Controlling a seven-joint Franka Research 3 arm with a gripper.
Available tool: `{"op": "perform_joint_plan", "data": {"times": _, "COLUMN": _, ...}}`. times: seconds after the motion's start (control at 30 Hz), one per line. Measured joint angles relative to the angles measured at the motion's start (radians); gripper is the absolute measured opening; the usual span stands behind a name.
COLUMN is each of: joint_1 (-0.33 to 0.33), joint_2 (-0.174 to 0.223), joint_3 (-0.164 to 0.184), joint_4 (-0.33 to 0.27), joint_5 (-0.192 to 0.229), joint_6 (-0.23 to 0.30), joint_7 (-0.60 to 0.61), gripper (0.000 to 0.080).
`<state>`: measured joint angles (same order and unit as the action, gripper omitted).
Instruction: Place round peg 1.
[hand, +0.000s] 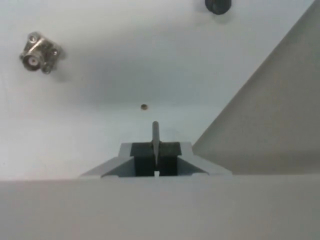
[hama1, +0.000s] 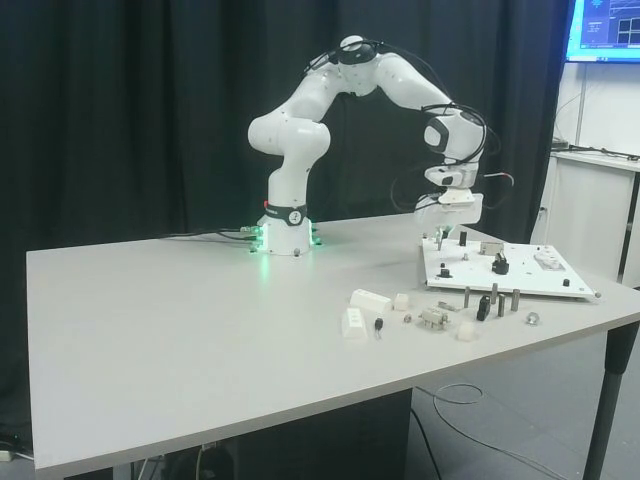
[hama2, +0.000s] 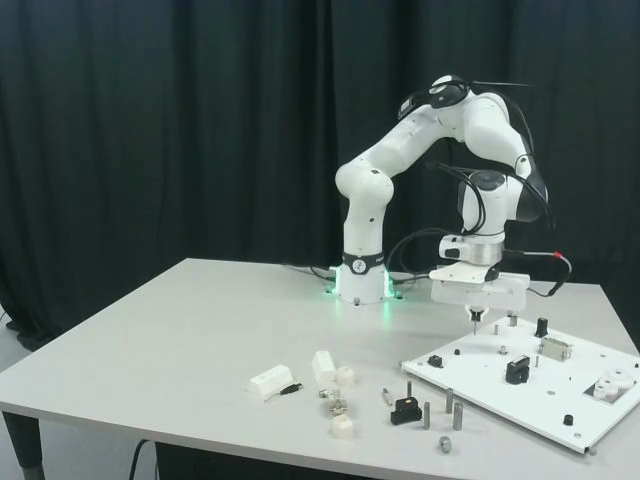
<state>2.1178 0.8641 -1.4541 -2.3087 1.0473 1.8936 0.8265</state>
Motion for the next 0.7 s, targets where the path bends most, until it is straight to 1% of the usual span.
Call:
{"op": "perform_joint_plan", "data": {"times": 0.37, "joint_1": 0.0, "joint_2": 0.0, "joint_3": -0.019, "joint_4": 0.007, "joint_5": -0.012, "joint_6": -0.015, "joint_7": 0.0, "gripper": 0.0016}}
{"op": "perform_joint_plan", "data": {"times": 0.7, "joint_1": 0.0, "joint_2": 0.0, "joint_3": -0.021, "joint_4": 0.009, "joint_5": -0.013, "joint_6": -0.015, "joint_7": 0.0, "gripper": 0.0016}}
